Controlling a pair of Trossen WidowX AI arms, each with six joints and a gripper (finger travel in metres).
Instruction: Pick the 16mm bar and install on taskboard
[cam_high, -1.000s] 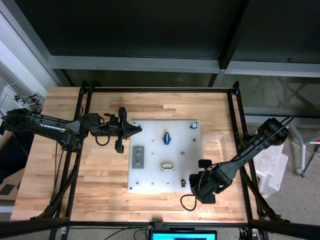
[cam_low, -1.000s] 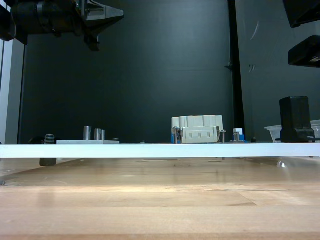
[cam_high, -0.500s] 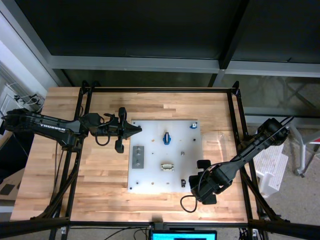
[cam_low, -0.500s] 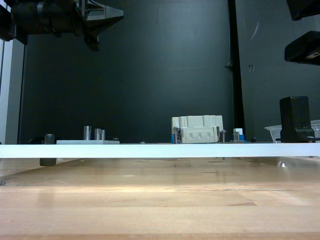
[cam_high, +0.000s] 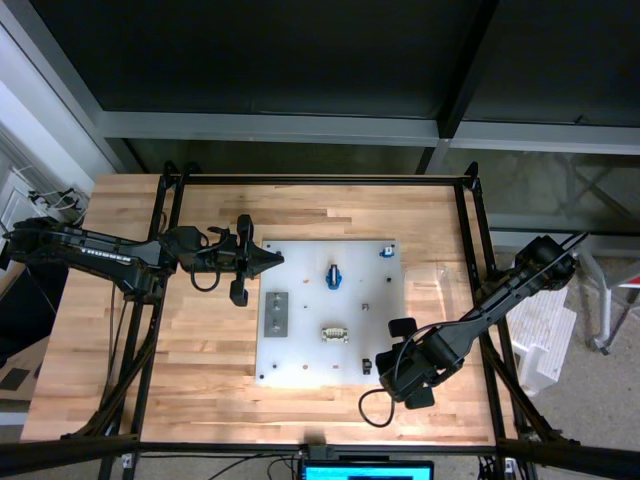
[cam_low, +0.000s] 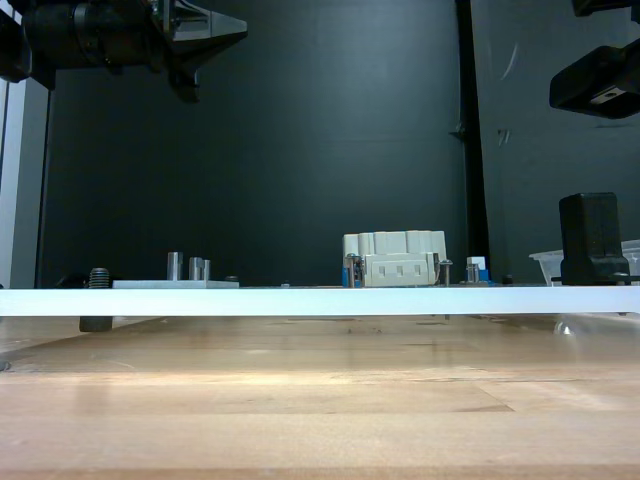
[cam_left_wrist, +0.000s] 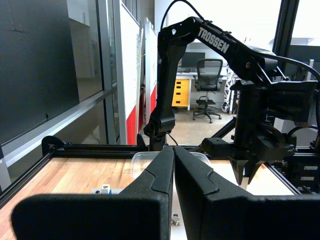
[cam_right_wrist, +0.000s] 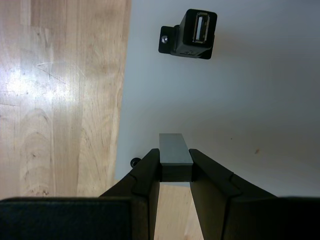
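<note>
The left gripper (cam_left_wrist: 173, 149) hangs well above the wooden table (cam_high: 120, 340), just off the left edge of the white task board (cam_high: 300, 365) and pointing toward it; its two fingers are pressed flat together with nothing between them. On the board, nearest that side, sits a grey metal block (cam_high: 276, 313) with short upright pegs. Further across stands a blue part (cam_high: 334, 276) toward the far edge, and nearer the front a beige multi-pin connector (cam_high: 335, 334). A small black USB socket block (cam_right_wrist: 191, 34) is fixed close to the board's near right corner, its opening facing upward. The right gripper (cam_right_wrist: 175, 156) points down over that same corner, raised clear of the board. Its fingers are closed narrowly on the 16mm bar (cam_right_wrist: 175, 149), a grey rectangular piece seen end-on, gripped on two opposite faces. The bar is held in the air above the white surface near the board's edge, apart from the USB socket block and clear of any seat
</note>
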